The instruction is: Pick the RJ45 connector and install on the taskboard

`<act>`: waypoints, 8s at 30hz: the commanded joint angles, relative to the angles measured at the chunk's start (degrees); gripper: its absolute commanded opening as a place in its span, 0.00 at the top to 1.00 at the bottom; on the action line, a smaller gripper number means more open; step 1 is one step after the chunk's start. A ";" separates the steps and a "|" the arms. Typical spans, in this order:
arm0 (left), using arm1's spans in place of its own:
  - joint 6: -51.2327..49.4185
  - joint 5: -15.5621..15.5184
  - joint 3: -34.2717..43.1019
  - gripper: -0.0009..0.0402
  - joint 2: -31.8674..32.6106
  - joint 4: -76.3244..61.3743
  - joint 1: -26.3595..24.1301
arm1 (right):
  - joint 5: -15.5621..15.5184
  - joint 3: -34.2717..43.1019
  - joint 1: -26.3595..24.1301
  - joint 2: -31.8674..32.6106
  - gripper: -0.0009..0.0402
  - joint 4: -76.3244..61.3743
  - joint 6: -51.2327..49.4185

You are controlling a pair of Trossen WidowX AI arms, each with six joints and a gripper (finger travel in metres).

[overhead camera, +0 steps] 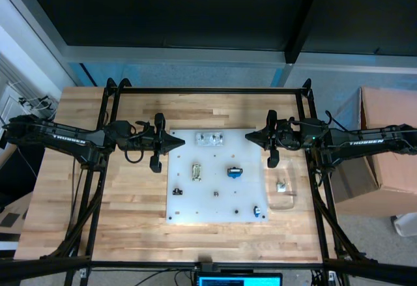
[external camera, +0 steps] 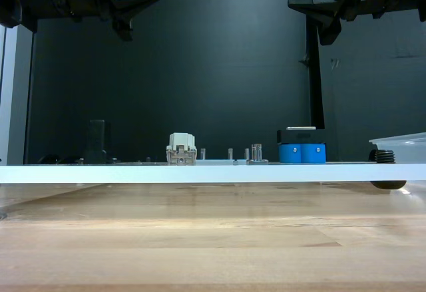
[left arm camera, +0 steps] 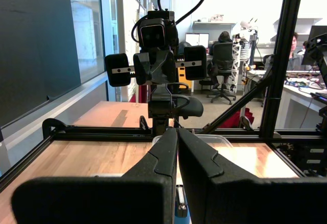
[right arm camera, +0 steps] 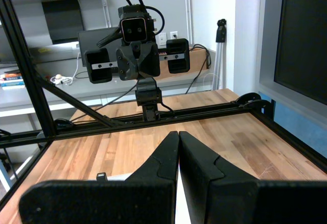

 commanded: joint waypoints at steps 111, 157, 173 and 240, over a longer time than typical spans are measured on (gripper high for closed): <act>0.00 0.02 0.02 0.98 0.00 0.00 -0.02 | -3.69 25.62 35.15 25.49 0.43 -86.71 24.76; 0.00 0.02 0.02 0.98 -0.02 0.00 -0.02 | -4.92 11.82 36.74 26.34 0.98 -68.35 29.88; 0.00 0.02 0.02 0.98 0.00 -0.02 -0.02 | -4.39 17.55 36.89 26.34 0.98 -72.94 30.05; 0.00 0.02 0.02 0.98 0.00 0.09 0.00 | -5.03 8.87 29.49 26.23 0.95 -64.43 39.15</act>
